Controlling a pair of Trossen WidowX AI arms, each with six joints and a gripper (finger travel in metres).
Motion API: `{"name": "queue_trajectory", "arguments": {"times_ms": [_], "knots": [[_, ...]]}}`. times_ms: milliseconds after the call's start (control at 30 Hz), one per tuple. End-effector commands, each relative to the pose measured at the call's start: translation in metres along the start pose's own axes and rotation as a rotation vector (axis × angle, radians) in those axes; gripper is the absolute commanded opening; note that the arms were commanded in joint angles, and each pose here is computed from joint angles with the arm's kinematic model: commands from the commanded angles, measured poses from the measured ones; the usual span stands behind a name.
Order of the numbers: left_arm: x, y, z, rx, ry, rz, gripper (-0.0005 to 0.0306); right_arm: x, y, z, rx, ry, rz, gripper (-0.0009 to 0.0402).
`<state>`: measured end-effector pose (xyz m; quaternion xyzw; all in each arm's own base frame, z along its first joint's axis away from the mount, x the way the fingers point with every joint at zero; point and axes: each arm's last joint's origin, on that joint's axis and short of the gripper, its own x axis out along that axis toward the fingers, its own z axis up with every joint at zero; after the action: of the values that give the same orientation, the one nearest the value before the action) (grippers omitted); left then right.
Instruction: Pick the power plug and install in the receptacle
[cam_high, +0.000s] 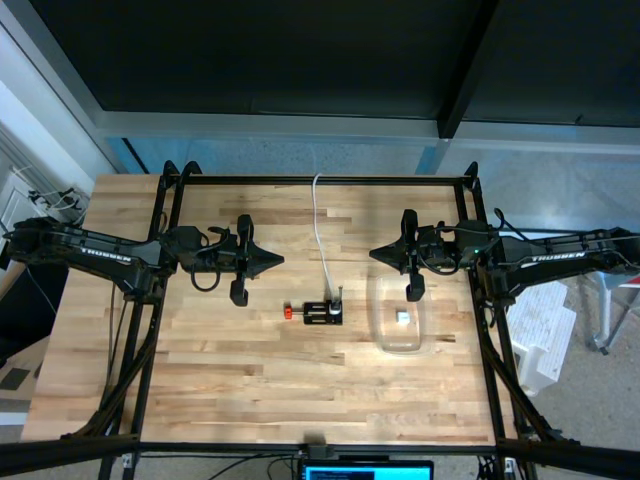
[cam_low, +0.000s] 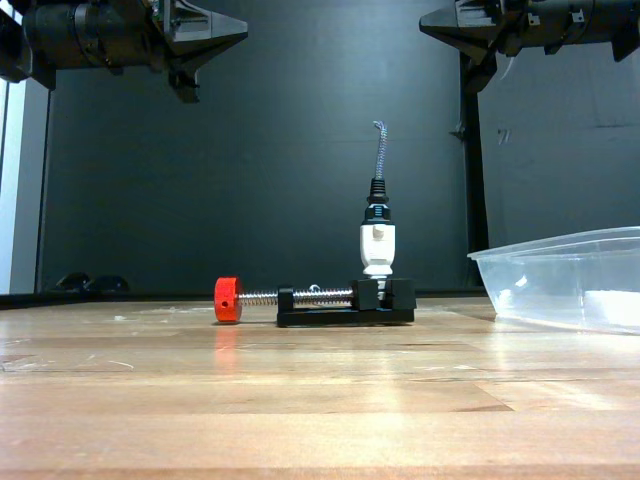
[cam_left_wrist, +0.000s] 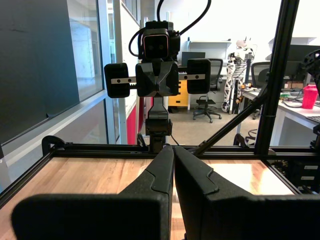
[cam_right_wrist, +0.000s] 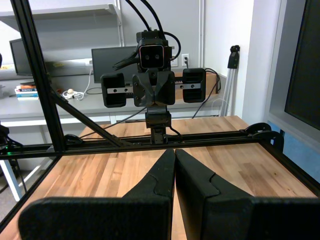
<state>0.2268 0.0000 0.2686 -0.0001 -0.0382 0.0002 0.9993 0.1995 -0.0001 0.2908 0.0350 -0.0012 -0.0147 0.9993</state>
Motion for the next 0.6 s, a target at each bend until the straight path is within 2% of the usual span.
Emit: {"name": "queue_trajectory", "arguments": {"times_ms": [33,600], "knots": [[0.0001,0.0001,0.0,0.0,0.0,0.0,0.0,0.0001,0.0,0.0002,0.0,0.0,0.0,0.0],[0.0,0.0001,0.0,0.0,0.0,0.0,0.0,0.0001,0.0,-0.0006,-0.001,0.008,0.0,0.0]]}}
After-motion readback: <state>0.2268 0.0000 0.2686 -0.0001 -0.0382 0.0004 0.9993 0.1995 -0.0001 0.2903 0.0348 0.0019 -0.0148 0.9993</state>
